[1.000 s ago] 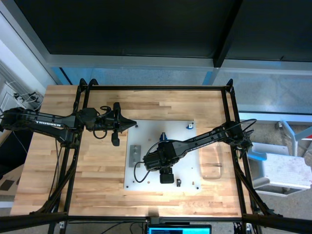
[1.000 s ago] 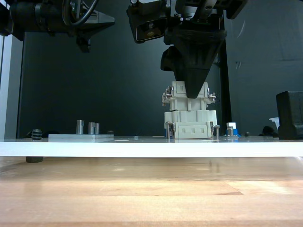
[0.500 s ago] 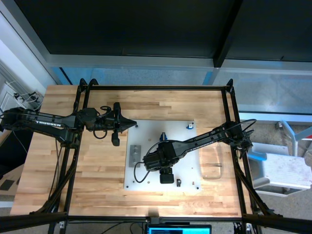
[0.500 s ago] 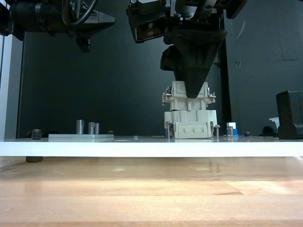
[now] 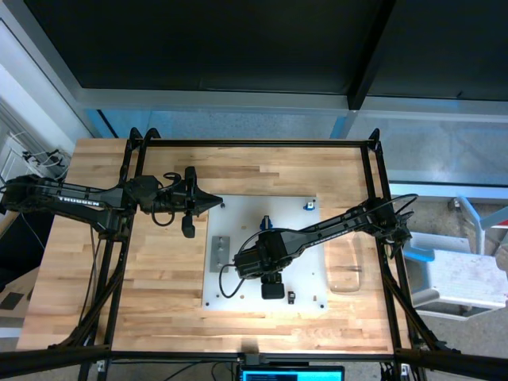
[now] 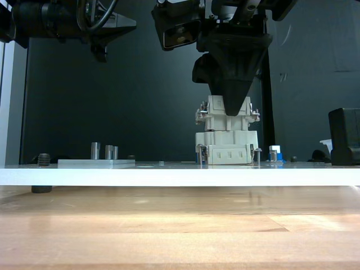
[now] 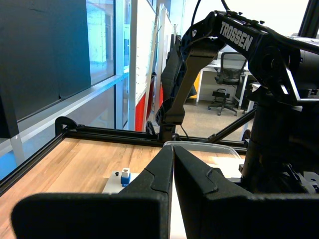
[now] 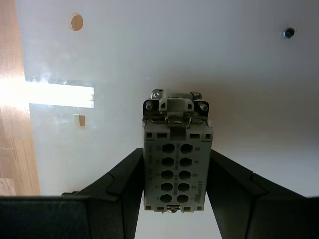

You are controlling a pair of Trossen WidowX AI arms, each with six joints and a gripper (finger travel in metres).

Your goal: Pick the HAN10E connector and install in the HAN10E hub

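- From above — right end effector (image 5: 271, 286) low over the middle of the flat white rectangular plate (image 5: 305, 238) on the pale wooden table (image 5: 159, 302), with whatever it grips hidden under its own black body.
- Left end effector (image 5: 214, 202) beside the plate's far left corner, apart from the work.
- Also on the plate: a larger grey metal block (image 5: 219, 252) left of the right end effector, a small blue part (image 5: 308, 205) near the far edge and a tiny black part (image 5: 291, 298) towards the near edge.
- From table height — small pale grey-beige rectangular HAN10E connector (image 6: 228, 115) pinched at its top by tapering black fingers (image 6: 232, 79).
- Upright, resting directly on the beige rectangular HAN10E hub (image 6: 226, 148) fixed to the plate.
- Touching and closely lined up, yet with most of the connector's body standing proud of the hub.
- From the left wrist: both black fingers pressed together along one seam, nothing between them, aimed across the table towards the other arm.
- From the right wrist: parted only to the connector's width and clamped on its two long sides, with two rows of dark pin holes facing the camera and the hub mostly hidden beneath.
- Progress, as a judgement: pick, carry and alignment done, and seating begun at most.
- Left to do: press fully home, let go, draw clear.
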